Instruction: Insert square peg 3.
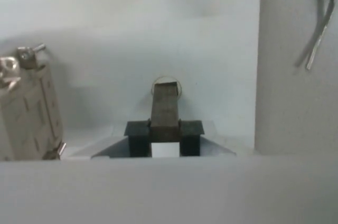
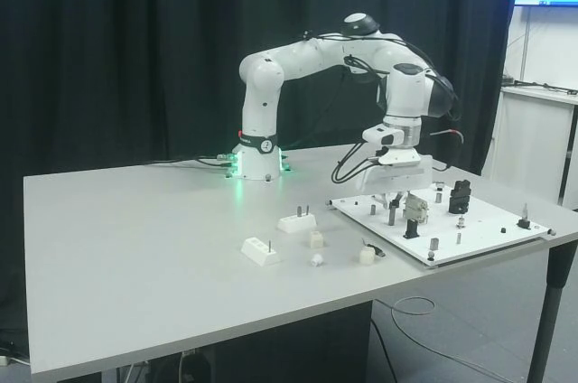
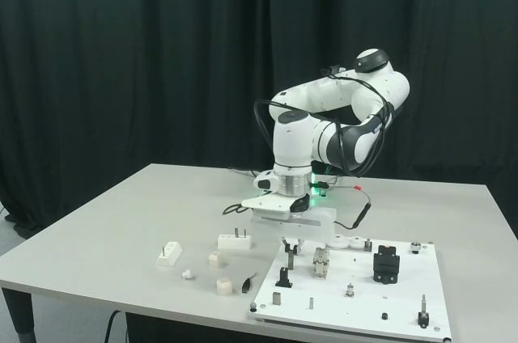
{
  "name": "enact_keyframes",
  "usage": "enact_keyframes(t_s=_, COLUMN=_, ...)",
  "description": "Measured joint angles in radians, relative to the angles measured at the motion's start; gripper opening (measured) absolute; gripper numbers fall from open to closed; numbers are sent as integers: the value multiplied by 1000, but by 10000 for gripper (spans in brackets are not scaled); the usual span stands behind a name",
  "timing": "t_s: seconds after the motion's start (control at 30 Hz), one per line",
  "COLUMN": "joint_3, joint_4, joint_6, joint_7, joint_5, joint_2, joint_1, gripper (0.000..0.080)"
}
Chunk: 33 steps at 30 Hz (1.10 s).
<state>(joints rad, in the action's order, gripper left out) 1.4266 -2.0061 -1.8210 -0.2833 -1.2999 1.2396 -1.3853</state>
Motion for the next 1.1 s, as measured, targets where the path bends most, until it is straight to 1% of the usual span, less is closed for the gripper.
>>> enact_keyframes(t_s=0.83, joint_3=0, joint_4=0, joint_6=-2, joint_7=143, joint_5=3, joint_2=0, joint_1=0, gripper=109)
enact_keyframes(t_s=1.1, joint_3=0, joint_4=-3, joint_6=-6, joint_7=140, joint_5=3, joint_2=0, joint_1=0, gripper=109)
